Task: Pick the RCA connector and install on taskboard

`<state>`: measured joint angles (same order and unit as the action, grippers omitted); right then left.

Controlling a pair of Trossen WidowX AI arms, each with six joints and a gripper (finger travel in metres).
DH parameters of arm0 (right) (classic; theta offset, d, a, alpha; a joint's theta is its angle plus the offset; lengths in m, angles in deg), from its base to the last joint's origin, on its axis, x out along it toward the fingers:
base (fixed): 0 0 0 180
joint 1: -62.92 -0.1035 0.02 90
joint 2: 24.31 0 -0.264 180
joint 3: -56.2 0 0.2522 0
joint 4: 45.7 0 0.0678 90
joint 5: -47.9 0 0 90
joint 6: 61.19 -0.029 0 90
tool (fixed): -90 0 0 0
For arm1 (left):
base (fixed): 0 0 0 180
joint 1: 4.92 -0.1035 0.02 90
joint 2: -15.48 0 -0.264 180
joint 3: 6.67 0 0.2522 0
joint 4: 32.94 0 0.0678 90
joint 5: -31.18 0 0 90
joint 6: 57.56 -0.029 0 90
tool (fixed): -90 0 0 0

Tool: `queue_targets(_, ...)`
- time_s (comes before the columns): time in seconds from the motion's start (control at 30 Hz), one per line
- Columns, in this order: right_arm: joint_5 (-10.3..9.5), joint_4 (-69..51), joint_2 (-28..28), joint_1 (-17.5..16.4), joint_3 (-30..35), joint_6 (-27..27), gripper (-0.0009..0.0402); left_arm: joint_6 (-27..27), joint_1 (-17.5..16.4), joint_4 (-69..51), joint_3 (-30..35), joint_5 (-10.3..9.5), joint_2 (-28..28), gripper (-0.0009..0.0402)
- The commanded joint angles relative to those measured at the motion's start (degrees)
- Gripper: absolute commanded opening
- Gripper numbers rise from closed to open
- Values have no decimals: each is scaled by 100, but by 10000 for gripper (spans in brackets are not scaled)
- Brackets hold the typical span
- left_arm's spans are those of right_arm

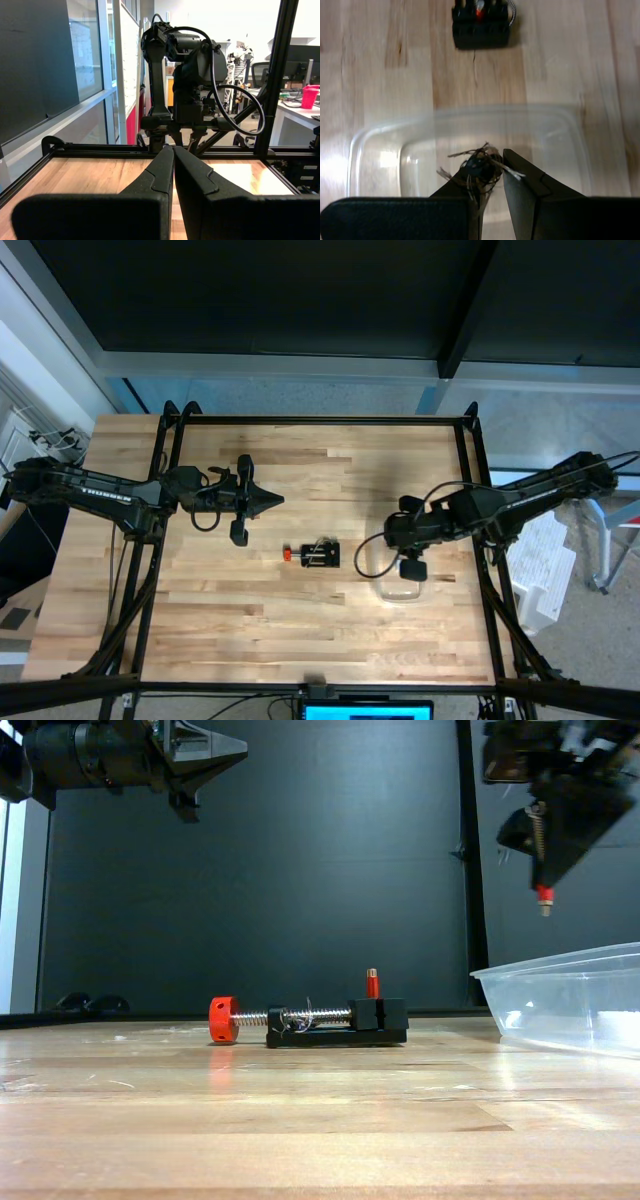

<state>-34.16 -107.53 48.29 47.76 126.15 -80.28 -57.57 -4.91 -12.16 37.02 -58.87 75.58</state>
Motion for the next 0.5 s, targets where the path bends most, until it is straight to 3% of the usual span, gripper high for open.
queue_targets(0.03, 13, 13, 308, 151, 293, 79, 0, 0, 0, 2, 2, 2, 0, 0)
queue_targets(0.5, 0, 125, 1561, 330, 1355, 164, 0, 0, 0, 2, 2, 2, 0, 0)
